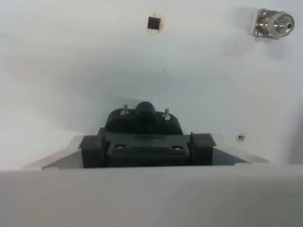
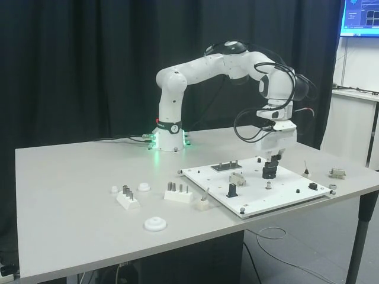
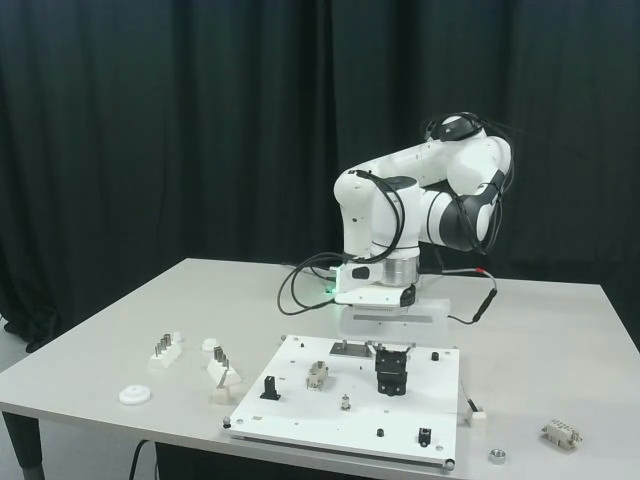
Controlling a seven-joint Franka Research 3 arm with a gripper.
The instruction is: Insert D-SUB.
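Gripper [image 1: 146, 149] clamps a black D-SUB plug [image 1: 144, 124], fingers closed onto its sides, thumbscrews pointing down at the white task board [image 2: 278, 198]. Plug hangs just above the board, held upright, probably so its face meets a socket squarely. Likely target is the black receptacle [image 3: 391, 382] under it in the second room view; hard to confirm. Insertion not done.
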